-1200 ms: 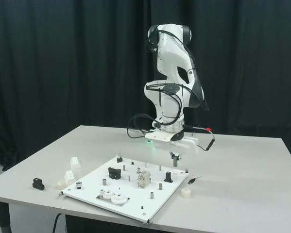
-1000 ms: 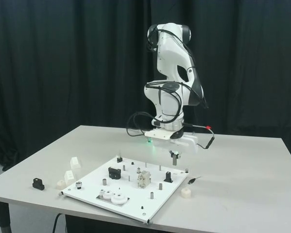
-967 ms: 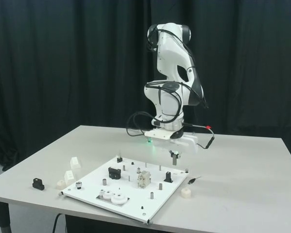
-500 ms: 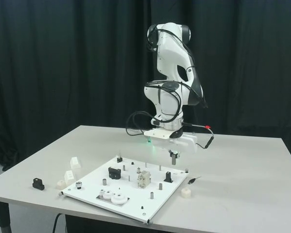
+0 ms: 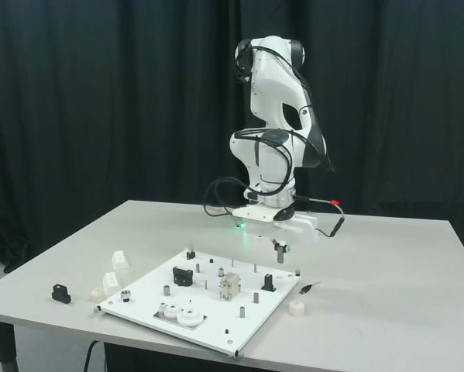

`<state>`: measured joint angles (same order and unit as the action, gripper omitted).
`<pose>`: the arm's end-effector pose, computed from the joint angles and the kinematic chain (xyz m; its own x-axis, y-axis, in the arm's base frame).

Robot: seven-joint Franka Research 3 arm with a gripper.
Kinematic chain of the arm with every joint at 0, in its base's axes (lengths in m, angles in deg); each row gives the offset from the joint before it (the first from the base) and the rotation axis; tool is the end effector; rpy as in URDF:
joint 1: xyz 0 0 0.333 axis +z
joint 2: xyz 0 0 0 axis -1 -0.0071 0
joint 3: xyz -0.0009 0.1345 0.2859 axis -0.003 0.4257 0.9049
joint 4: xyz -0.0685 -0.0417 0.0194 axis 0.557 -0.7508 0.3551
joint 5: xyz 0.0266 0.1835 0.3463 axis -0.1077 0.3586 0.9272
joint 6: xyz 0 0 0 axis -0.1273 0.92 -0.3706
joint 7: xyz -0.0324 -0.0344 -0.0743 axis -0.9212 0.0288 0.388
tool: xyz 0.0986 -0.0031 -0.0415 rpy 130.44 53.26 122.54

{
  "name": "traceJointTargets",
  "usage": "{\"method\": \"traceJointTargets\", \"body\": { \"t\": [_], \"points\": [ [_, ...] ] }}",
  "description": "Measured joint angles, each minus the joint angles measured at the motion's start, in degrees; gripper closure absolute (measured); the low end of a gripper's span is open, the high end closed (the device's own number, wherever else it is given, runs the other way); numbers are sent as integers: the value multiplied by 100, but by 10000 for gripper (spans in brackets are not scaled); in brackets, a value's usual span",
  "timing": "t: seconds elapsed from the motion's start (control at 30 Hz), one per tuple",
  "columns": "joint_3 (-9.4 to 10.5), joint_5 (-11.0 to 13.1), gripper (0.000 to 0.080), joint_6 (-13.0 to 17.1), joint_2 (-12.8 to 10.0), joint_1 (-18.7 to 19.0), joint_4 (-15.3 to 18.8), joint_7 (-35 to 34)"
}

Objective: Place square peg 4.

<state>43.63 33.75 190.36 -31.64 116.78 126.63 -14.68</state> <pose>0.4745 0.1239 0.2734 0.5060 -0.8532 -0.1267 -0.8362 -0.5212 0.1706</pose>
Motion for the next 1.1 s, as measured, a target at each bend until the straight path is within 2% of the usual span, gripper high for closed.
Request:
{"method": "traceJointTargets", "body": {
  "t": [0.27, 0.53, 0.77, 1.1],
  "points": [
    [165, 206, 648, 203, -13, 159, -24, -155],
    [342, 236, 648, 593, -143, 354, -67, -454],
    [385, 236, 648, 861, -406, 493, -163, -538],
    [437, 236, 648, 924, -950, 510, -526, -538]
  ]
}}
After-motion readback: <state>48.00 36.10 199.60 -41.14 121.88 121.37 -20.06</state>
